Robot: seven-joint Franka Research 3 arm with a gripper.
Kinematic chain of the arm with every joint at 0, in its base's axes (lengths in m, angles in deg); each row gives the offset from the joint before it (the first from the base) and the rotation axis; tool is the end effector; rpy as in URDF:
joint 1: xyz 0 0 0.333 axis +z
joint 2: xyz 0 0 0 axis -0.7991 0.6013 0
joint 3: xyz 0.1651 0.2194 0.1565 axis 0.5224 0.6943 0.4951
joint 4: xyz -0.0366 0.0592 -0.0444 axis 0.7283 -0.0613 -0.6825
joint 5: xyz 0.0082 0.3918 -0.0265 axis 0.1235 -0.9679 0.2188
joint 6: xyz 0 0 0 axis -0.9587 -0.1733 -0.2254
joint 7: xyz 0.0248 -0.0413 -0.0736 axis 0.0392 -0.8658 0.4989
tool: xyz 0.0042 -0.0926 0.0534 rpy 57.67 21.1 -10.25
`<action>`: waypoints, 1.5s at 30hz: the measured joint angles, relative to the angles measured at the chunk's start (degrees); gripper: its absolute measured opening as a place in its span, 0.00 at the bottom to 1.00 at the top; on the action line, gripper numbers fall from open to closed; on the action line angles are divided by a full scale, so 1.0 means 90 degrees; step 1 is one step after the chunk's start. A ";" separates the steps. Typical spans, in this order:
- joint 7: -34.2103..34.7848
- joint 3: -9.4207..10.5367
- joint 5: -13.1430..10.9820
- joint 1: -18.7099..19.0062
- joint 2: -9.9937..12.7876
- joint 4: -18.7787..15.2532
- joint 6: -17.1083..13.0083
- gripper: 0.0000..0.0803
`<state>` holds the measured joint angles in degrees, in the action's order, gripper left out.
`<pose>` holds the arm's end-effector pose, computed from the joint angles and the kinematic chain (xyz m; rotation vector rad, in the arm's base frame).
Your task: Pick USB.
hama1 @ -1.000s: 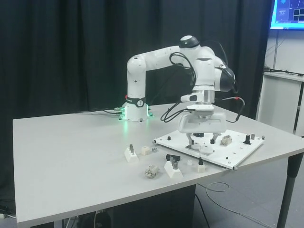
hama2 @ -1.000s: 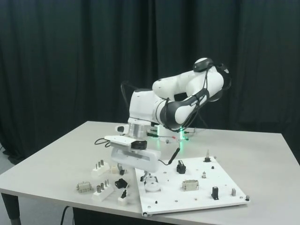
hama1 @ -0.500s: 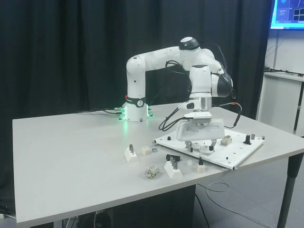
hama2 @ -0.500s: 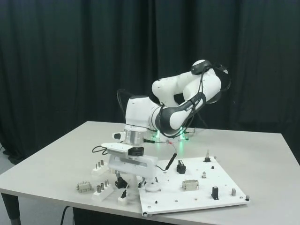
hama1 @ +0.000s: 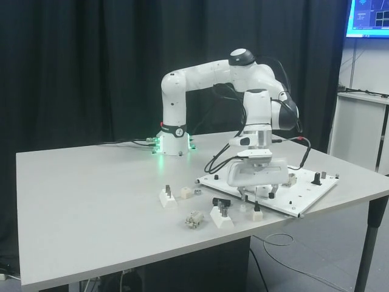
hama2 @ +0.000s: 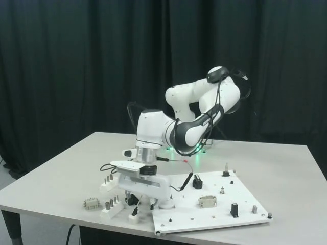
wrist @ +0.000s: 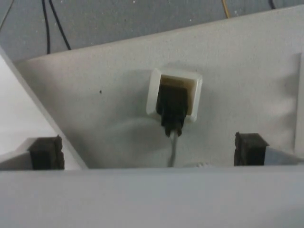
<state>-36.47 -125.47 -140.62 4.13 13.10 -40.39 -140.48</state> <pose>0.6646 -0.0171 0.2169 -2.7068 1.4253 -0.4090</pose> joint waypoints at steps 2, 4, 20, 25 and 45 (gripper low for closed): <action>0.0000 0.0012 0.0000 -0.0019 0.0010 0.0017 -0.0005 1.00; 0.0000 0.0022 -0.0001 -0.0037 0.0021 0.0033 -0.0012 1.00; 0.0013 0.0095 -0.0049 -0.0163 0.0028 0.0102 -0.0084 1.00; 0.0013 0.0101 -0.0100 -0.0190 0.0032 0.0108 -0.0089 1.00; 0.0013 0.0188 -0.0124 -0.0309 0.0046 0.0215 -0.0196 0.75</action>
<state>-36.36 -123.78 -141.74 1.35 13.51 -38.46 -142.25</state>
